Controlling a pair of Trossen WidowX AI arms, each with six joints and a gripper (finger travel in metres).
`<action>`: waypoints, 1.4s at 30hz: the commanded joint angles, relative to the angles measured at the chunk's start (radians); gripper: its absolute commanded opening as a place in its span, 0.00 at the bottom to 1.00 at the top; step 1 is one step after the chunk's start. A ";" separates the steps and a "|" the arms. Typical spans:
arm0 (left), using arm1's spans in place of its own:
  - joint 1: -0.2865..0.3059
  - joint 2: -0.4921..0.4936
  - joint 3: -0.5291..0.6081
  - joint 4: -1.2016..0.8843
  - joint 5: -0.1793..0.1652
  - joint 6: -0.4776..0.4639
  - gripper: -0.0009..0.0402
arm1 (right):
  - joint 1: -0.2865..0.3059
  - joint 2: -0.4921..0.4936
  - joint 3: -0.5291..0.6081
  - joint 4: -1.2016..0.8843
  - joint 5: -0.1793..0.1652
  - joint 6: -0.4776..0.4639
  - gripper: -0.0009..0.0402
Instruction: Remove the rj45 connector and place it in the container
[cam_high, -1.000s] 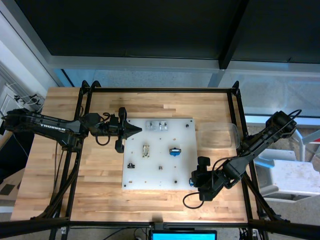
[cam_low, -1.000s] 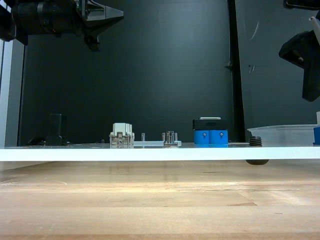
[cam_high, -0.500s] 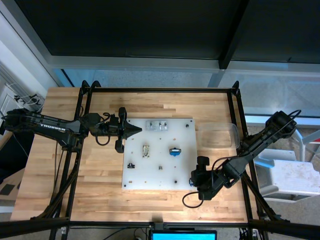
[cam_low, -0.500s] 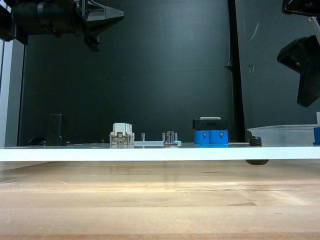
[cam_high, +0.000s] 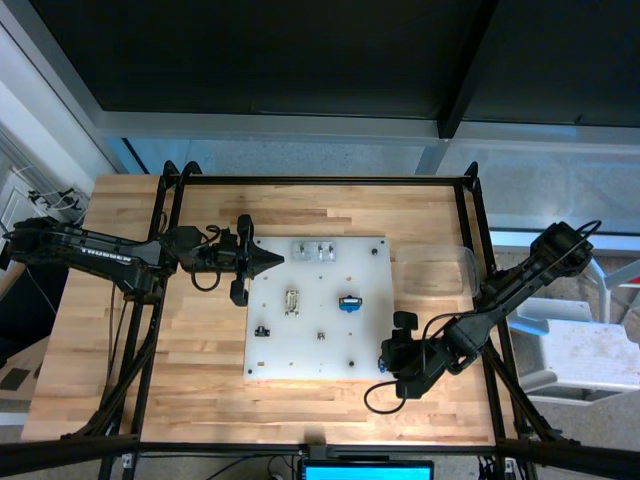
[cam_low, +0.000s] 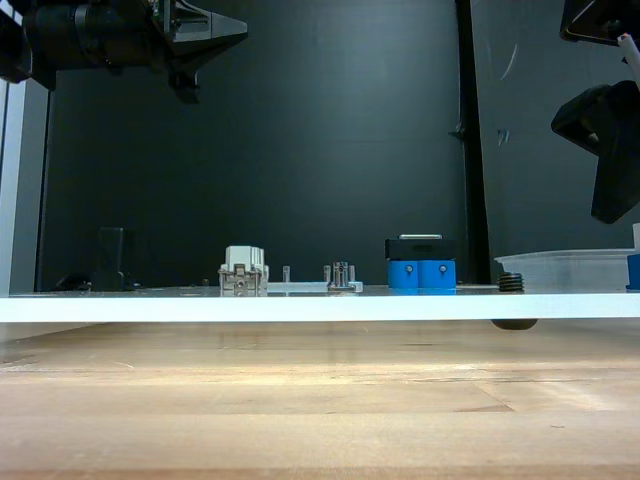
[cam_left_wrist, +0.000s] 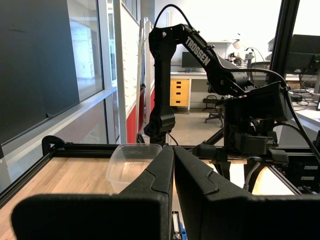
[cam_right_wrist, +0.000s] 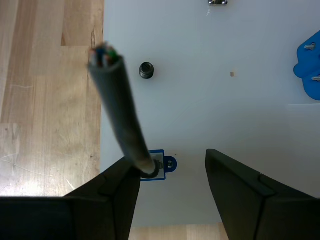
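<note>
The right gripper hangs spread over the rj45 connector, seated in its blue plastic socket hard beside one finger, so an off-centre squeeze may only bend the grey cable stub, while the clenched left gripper idles well away.

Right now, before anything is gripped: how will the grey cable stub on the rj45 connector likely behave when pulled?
The cable stub stands straight unsupported, so probably stiff. Round and smooth, it might slip in the open right end effector above it. The left end effector, shut, hangs over the board.
</note>
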 joint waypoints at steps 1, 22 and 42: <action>0.000 0.000 0.000 0.000 0.000 0.000 0.02 | 0.000 0.000 0.000 -0.002 -0.001 0.000 0.39; 0.000 0.000 0.000 0.000 0.000 0.000 0.02 | 0.000 0.000 0.000 0.009 -0.016 -0.015 0.02; 0.000 0.000 0.000 0.000 0.000 0.000 0.02 | 0.001 -0.009 0.011 0.019 -0.020 -0.016 0.02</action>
